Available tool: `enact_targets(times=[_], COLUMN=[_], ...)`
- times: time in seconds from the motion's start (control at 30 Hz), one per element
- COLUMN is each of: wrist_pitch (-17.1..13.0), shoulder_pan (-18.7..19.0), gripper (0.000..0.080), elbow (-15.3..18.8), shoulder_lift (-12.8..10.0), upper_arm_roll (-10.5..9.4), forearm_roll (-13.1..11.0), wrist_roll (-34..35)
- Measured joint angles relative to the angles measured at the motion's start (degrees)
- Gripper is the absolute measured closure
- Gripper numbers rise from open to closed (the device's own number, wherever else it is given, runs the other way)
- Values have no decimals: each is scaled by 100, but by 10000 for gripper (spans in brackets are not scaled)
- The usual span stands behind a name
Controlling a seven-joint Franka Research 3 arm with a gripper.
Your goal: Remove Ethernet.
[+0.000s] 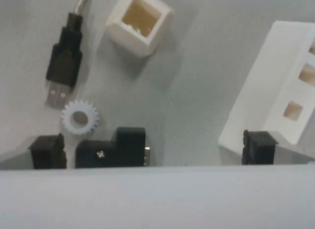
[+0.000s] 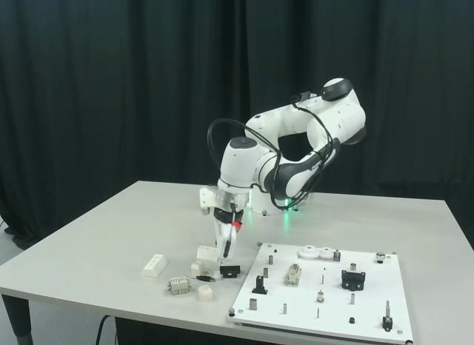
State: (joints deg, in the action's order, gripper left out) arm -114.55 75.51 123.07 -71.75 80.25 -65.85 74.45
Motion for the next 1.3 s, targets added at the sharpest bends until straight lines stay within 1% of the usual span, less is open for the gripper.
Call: enact_targets(times=[0.47,1.3], wrist_pitch=[20,27], shoulder_pan=[4,7], gripper=[3,3], elbow=[-37,-66], shoulder_lift=[4,4], upper_arm_roll=[144,191], forearm_roll=[82,106], wrist_roll=[0,0])
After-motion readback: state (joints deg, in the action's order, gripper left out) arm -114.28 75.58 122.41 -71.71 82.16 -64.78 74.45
